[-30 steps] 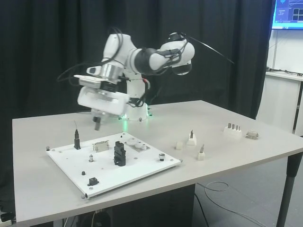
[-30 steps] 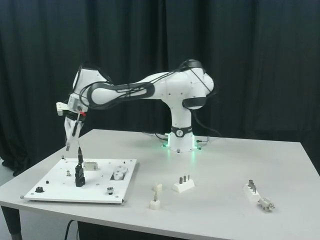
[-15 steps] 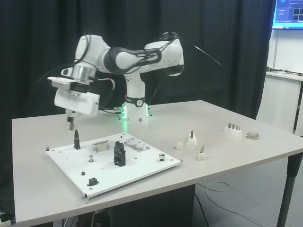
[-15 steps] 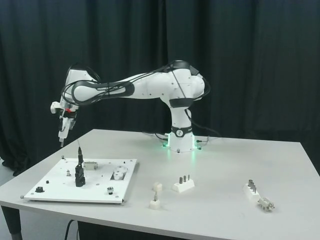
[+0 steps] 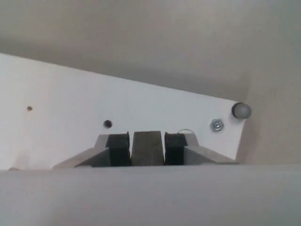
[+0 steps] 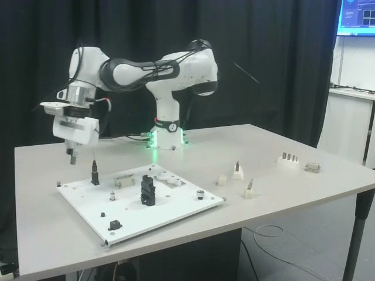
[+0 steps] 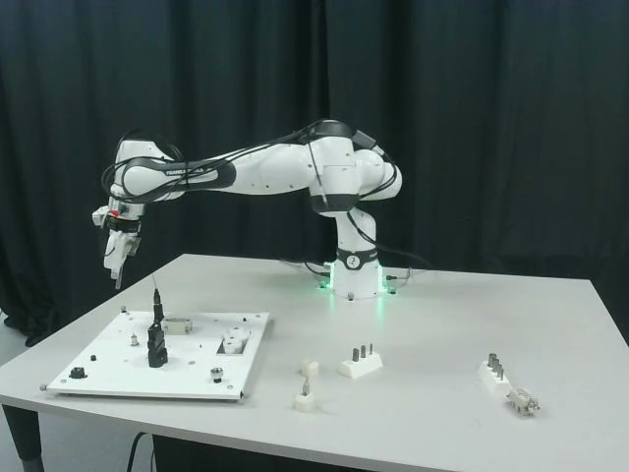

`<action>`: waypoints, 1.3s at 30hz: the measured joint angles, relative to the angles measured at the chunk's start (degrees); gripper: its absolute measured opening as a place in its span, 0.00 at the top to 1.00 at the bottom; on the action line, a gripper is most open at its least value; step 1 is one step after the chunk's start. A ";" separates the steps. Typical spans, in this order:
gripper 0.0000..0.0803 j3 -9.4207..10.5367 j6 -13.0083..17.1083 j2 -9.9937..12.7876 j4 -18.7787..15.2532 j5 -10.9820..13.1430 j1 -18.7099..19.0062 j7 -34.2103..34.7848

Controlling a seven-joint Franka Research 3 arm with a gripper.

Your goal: Insert square peg 4.

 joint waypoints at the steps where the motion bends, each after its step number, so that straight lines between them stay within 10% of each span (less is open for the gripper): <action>1: 0.81 0.13 -0.35 0.03 0.42 -0.01 -0.60 0.36; 23: 0.81 5.10 -6.38 0.60 12.34 -5.93 -10.99 6.38; 39: 0.81 8.50 -6.90 0.43 13.93 -7.60 -13.36 11.15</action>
